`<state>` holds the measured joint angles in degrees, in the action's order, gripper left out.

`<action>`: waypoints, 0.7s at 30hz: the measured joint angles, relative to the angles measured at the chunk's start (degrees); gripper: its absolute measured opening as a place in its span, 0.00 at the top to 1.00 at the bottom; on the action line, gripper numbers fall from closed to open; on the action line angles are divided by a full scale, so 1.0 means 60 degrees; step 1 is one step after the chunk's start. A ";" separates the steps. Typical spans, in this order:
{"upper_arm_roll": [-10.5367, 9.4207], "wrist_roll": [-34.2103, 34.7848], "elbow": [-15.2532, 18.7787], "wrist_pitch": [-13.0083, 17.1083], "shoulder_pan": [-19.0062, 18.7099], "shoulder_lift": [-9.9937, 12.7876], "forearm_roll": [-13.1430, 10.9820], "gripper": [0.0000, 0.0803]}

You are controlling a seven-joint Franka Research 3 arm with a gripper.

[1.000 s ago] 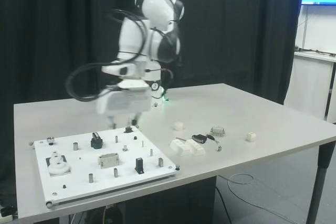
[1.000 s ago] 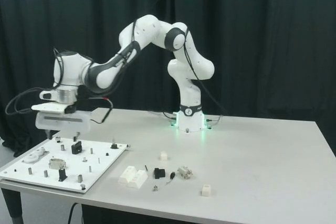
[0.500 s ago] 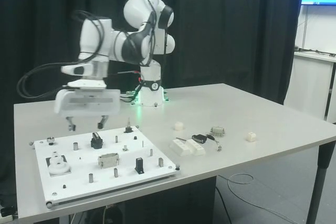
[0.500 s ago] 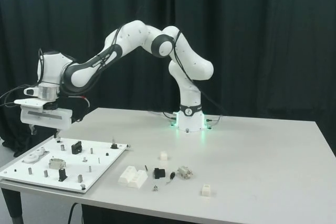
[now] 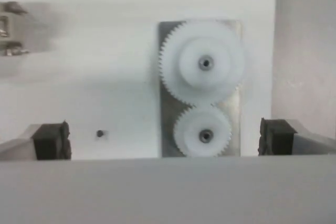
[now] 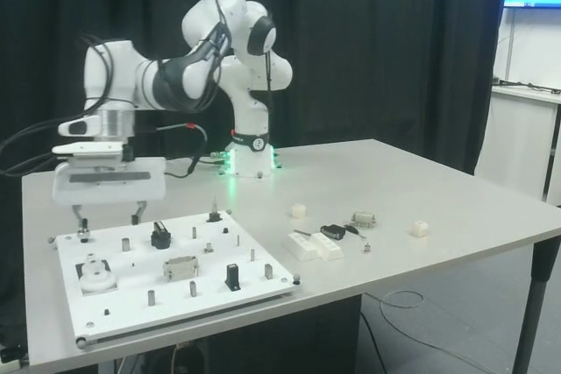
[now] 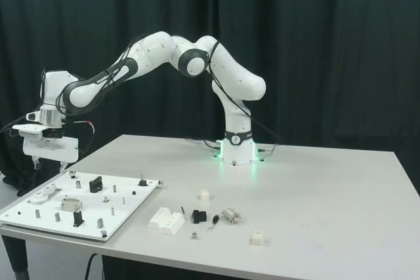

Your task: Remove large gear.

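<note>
Nearest to us in the wrist view, the gripper (image 5: 160, 139) hangs released, its two black fingertips (image 5: 51, 141) spread wide with nothing between them but the gear pair below. We see the small gear (image 5: 202, 136) closest, sitting on a grey plate (image 5: 167, 135), and meshed against it at its 12 o'clock the large gear (image 5: 203, 62), still seated on its pin. Neither gear is touched.

What changes over the last second is our position: we swing away from the middle of the white board (image 6: 210, 291) toward its far left end, and now we are stopped high above the gears rather than over the black fixtures. In the first room view the large gear (image 6: 95, 274) lies at roughly 7 o'clock from the gripper (image 6: 107, 214), well below it, near the board's left edge on the worktop (image 6: 438, 190).

We judge that the approach is done and the removal itself is not begun. The centring looks off: the large gear sits toward one fingertip, so we probably need to shift sideways before descending and closing on its rim.

Farther off, loose small parts (image 6: 333, 234) lie on the worktop, apart from the board.
</note>
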<state>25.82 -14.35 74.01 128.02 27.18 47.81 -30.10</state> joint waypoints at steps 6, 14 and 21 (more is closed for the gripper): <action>-0.0004 -0.1030 -0.0105 0.0016 0.0272 0.0189 -0.0707 0.00; -0.0007 -0.2225 -0.0183 0.0187 0.0511 0.0477 -0.1778 0.00; -0.0024 -0.2875 -0.0227 0.0390 0.0615 0.0748 -0.2657 0.00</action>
<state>25.67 -31.60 72.65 130.36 30.88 52.30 -46.04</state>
